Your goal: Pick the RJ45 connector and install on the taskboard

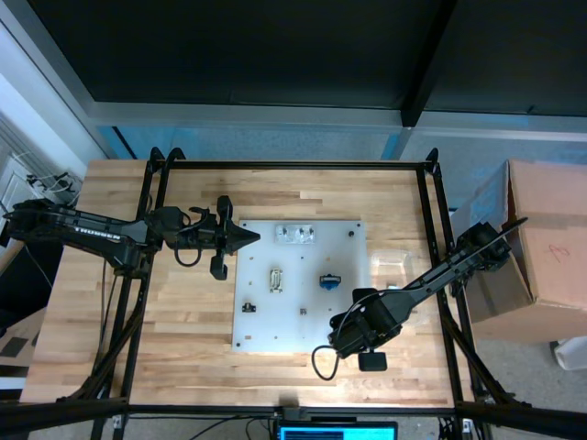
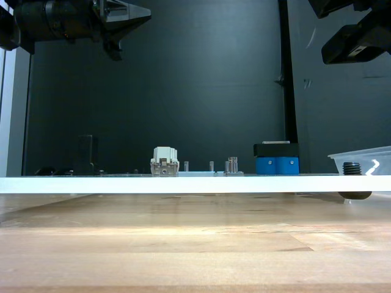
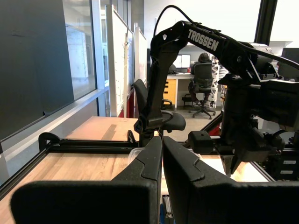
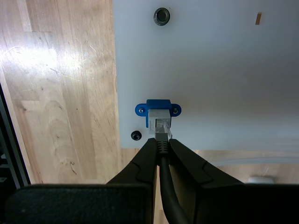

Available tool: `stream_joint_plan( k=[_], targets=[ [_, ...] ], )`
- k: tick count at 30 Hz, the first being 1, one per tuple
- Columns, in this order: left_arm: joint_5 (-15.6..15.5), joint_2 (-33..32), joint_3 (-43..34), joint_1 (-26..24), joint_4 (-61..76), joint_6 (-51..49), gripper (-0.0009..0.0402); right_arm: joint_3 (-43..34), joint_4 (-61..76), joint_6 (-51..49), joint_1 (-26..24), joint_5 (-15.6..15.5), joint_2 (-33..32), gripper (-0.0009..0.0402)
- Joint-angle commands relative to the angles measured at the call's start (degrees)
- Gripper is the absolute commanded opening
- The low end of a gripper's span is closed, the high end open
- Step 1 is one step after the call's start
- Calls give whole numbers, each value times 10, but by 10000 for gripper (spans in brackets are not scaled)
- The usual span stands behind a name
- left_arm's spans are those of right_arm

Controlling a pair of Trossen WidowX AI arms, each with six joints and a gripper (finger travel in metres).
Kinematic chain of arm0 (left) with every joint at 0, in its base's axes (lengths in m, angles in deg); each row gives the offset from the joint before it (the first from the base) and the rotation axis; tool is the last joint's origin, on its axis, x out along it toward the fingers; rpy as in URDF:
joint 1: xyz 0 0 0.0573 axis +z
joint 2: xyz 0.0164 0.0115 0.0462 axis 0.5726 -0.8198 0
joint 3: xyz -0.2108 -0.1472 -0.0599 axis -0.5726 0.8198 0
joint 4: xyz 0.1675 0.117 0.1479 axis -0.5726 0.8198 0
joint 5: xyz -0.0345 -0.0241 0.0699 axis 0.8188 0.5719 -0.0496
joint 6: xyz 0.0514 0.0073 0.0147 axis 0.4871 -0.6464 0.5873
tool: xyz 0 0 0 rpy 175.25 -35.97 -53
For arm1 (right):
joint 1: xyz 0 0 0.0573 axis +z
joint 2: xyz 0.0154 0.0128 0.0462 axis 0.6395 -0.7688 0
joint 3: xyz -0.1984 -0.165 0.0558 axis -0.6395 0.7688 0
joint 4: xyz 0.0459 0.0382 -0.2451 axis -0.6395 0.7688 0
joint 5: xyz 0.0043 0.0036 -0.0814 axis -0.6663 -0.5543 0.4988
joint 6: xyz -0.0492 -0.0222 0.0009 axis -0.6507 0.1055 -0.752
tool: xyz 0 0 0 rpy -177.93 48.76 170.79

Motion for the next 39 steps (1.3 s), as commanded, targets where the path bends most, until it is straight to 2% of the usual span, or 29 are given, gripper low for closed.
stream_joint_plan(
  k=[1,17,28,39],
  targets=[
    [0,0,0,0,0,0,1,5,-4,-2,0,0,0,0],
    [0,0,0,0,0,0,1,53,-62,-2,0,0,0,0],
    [0,0,0,0,0,0,1,47,-56,-4,0,0,6,2],
    [0,0,0,0,0,0,1,47,-56,-4,-1,3,14,76]
  ],
)
